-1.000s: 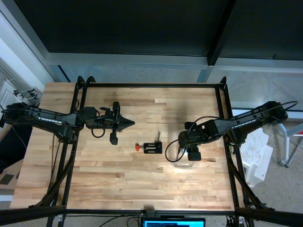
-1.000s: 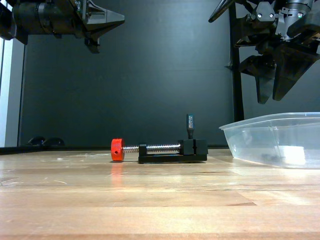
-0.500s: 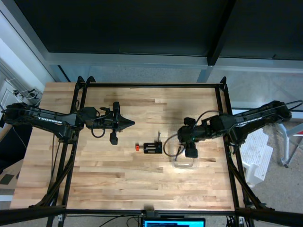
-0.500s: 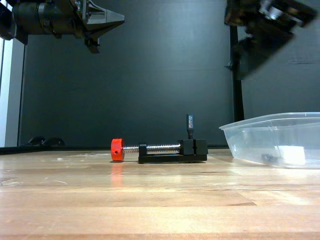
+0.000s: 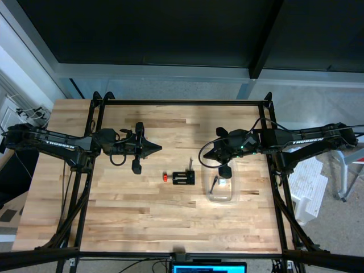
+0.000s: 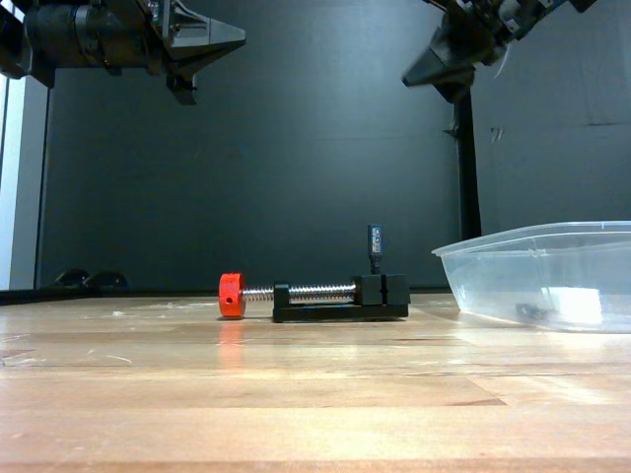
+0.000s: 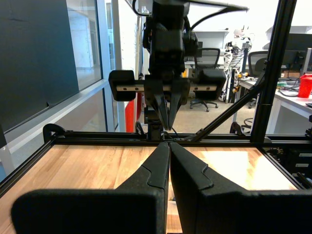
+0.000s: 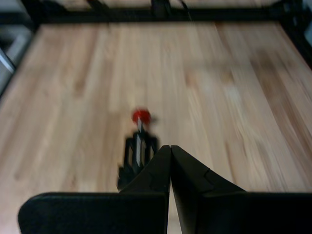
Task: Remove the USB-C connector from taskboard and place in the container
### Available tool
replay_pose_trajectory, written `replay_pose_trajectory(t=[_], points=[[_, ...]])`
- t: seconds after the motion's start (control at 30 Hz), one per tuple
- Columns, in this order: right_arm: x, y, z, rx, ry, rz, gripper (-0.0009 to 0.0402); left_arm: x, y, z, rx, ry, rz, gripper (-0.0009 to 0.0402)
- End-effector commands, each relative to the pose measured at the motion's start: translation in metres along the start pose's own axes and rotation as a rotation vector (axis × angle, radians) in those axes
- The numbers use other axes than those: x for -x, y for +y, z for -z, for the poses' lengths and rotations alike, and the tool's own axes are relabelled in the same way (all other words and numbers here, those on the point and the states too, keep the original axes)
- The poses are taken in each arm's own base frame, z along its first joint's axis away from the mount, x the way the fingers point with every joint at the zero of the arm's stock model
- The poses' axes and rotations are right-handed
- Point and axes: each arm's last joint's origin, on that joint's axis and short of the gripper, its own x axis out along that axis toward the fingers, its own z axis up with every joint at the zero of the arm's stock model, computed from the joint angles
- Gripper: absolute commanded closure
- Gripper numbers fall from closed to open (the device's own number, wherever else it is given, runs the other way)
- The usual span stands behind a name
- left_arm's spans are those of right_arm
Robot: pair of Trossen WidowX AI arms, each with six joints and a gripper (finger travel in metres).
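- USB-C connector, high view: I take the thin dark stick lying inside the container, just beside a pale block, to be the plug. It is apart from the taskboard. The right gripper hangs over the table on the far side of the gap between taskboard and container. The left gripper sits well apart, on the taskboard's left and far side.
- Low view: a small dark piece rests on the container floor next to the pale block. Both grippers ride high, near nothing. An upright pin stands on the taskboard, with the knob at the opposite end.
- Left wrist view: the left gripper is clenched, fingers pressed together on nothing.
- Right wrist view: the right gripper is likewise closed and empty. The taskboard lies below and ahead of it, blurred.
- Judgement: removal and placement look complete, and the step in hand is clearing the right arm away. The next move calls only for parking it without brushing the container rim or the taskboard. I would first confirm that the plug lies fully inside.
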Motion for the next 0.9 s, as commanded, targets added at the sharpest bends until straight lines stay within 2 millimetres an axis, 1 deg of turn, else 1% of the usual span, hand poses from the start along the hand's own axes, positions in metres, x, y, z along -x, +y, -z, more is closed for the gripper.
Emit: replay_pose_trajectory(t=[0.03,0.3,0.5,0.73,0.9], points=[[0.001,-0.004,-0.002,0.002,-0.11,0.01,0.0395,0.0,0.0,0.0,0.0,0.0,0.0,0.0393],[0.005,-0.01,0.01,0.004,-0.354,0.022,0.0394,0.0,0.0,0.0,0.0,0.0,0.0,0.0393],[0.01,-0.014,0.017,0.009,-0.485,0.037,0.0393,0.0,0.0,0.0,0.0,0.0,0.0,0.0393],[0.013,-0.018,0.027,-0.002,-0.554,0.022,0.0393,0.0,0.0,0.0,0.0,0.0,0.0,0.0393],[0.011,-0.022,0.032,-0.006,-0.557,0.021,0.0393,0.0,0.0,0.0,0.0,0.0,0.0,0.0393]])
